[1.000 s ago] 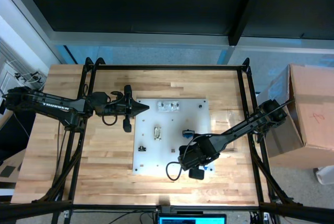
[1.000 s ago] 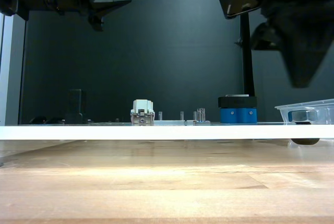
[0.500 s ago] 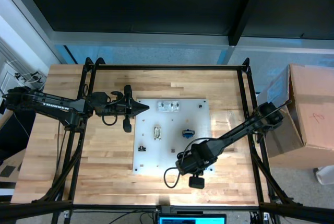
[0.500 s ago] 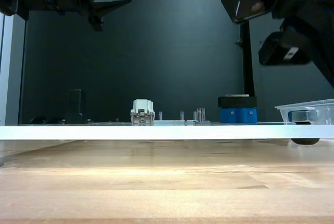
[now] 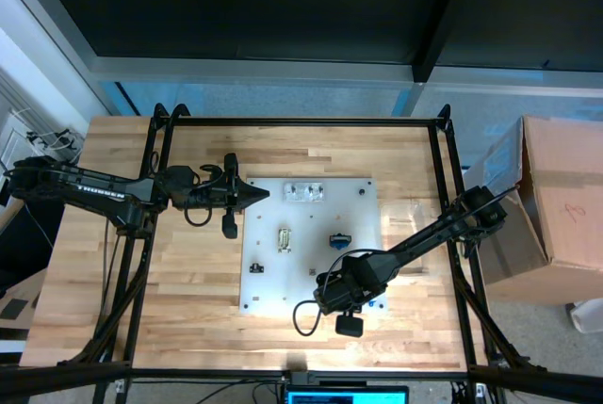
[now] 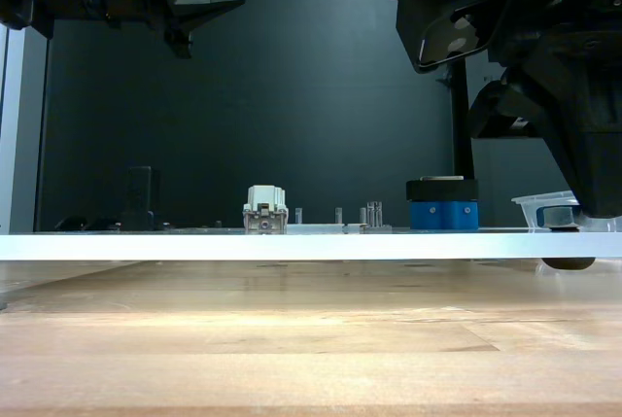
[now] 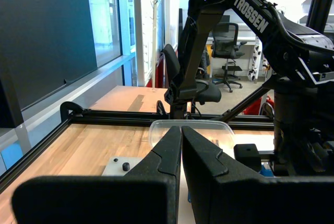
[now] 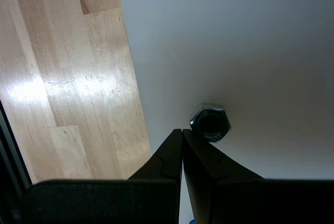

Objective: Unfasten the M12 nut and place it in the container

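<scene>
The silver M12 nut (image 8: 210,122) sits low on the white board (image 8: 261,46) with a dark core in its hole, so it looks to be on its stud. In the low view the nut (image 6: 556,216) shows at board level in front of the clear container (image 6: 533,204), half hidden by my right gripper (image 6: 591,211). The right gripper (image 8: 182,131) is shut with nothing between its fingers, its tip just beside the nut and above it. It hangs over the board's near right part (image 5: 350,297). My left gripper (image 5: 262,194) is shut and empty, held high at the board's far left edge.
A white connector block (image 6: 265,211), small silver pins (image 6: 373,213) and a blue and black block (image 6: 443,205) stand on the board. A tall black post (image 6: 460,116) rises behind them. The clear tray (image 7: 190,126) lies beyond the board's right side. Black frame rails ring the table.
The right gripper has come down and slightly left over the board's near right, now covering part of the tray and nut in the low view. Nut and left arm have not moved.
</scene>
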`<move>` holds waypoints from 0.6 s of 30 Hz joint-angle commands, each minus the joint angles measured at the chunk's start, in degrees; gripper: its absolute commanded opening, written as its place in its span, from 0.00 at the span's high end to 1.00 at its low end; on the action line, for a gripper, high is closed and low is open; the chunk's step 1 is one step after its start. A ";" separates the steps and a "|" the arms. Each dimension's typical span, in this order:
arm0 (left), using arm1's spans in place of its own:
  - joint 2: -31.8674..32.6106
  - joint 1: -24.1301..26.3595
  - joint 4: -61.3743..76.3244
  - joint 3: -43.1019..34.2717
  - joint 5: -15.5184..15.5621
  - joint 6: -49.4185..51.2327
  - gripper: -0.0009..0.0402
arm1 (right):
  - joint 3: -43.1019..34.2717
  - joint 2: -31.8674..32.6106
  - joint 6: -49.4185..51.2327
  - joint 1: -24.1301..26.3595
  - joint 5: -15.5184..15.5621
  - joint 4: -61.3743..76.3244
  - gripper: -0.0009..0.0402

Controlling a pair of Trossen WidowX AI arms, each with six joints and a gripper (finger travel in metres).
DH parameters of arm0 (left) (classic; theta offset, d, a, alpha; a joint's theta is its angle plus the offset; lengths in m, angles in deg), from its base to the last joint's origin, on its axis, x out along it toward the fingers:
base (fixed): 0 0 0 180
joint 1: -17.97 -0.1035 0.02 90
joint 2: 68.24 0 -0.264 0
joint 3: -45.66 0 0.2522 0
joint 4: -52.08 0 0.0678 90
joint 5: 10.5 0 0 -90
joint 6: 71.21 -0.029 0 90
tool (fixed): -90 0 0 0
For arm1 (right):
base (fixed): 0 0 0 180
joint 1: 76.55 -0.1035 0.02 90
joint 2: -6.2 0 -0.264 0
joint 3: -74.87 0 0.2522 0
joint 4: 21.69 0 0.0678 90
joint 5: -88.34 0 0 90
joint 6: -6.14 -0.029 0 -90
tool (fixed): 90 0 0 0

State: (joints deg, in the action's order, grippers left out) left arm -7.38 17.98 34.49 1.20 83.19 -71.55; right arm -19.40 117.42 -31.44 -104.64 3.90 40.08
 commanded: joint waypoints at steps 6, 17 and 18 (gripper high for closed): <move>0.00 0.00 0.00 -0.02 0.00 -0.02 0.98 | 0.13 0.02 0.07 0.00 -1.57 0.68 0.98; 0.00 0.00 0.00 0.00 0.00 -0.02 0.98 | 0.13 0.00 0.39 0.00 -1.68 0.96 0.98; 0.00 0.00 0.00 0.00 0.00 -0.02 0.98 | 0.13 0.00 0.59 0.00 -2.62 1.29 0.98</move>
State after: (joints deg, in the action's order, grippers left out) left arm -7.38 17.98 34.49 1.20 83.19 -71.55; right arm -19.24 117.42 -31.18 -104.67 2.35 41.13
